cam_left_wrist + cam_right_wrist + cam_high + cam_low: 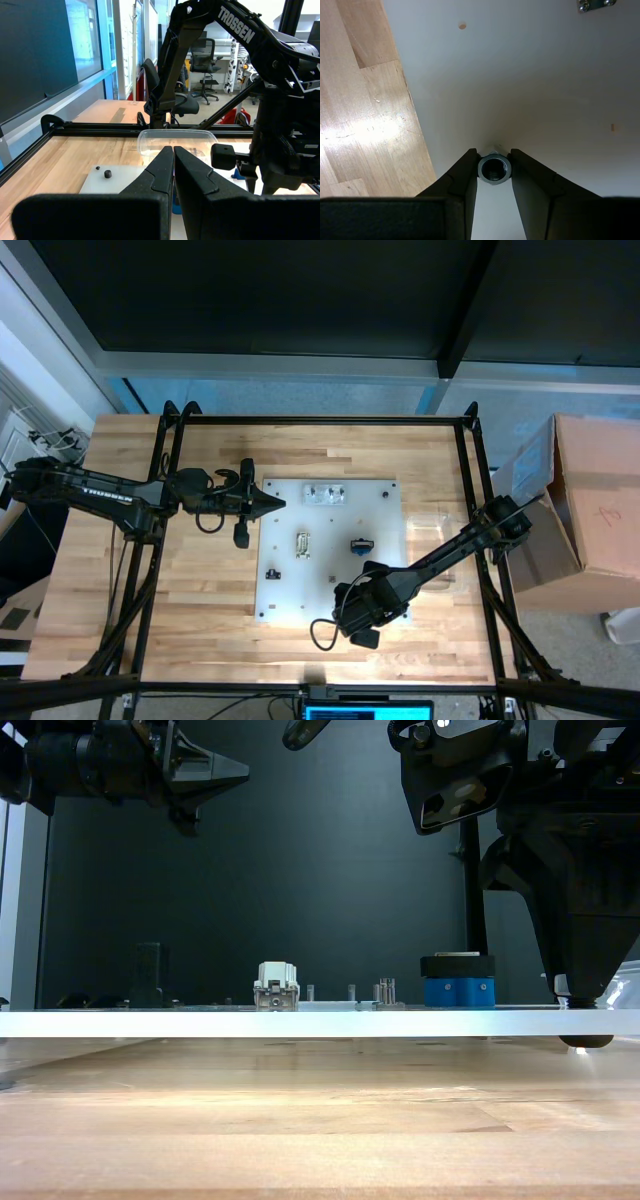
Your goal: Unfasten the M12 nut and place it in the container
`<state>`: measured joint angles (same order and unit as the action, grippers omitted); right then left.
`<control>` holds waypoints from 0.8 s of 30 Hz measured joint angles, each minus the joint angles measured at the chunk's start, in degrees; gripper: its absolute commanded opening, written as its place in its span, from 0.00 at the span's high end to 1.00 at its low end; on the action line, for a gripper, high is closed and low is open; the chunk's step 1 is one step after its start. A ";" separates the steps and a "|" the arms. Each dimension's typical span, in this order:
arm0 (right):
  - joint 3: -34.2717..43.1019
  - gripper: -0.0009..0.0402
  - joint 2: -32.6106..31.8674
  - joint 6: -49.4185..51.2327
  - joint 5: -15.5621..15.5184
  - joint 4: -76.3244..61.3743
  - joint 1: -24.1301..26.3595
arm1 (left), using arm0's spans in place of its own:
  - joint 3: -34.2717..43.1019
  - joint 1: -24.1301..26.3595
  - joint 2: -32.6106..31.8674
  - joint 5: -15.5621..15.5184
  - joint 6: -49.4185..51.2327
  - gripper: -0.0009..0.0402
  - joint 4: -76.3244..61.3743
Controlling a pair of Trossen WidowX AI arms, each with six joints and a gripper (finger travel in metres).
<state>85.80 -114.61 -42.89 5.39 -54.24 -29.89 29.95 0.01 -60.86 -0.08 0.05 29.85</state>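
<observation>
Nut (494,169) is silver with a dark hole, between the right gripper's (494,161) black fingers (462,182). Board (530,90) is plain white, desk (365,115) is pale streaky wood, left gripper (173,150) all black.

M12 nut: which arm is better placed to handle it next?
Right. The right gripper is shut on the nut, low at the board's near right edge; I cannot tell if it is on its stud. The left gripper hangs shut, high over the board's left edge.
</observation>
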 measured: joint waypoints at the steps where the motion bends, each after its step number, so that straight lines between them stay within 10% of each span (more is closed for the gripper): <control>1: 0.00 0.87 0.00 0.00 0.02 0.00 0.00 | 0.00 0.00 0.00 0.00 -0.02 0.98 0.00; 24: -0.13 0.94 6.56 0.00 0.85 -1.92 0.39 | -0.02 0.00 0.00 0.00 0.00 0.98 0.00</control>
<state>85.67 -108.05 -42.89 6.24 -56.16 -29.50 29.93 0.01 -60.86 -0.08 0.05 29.85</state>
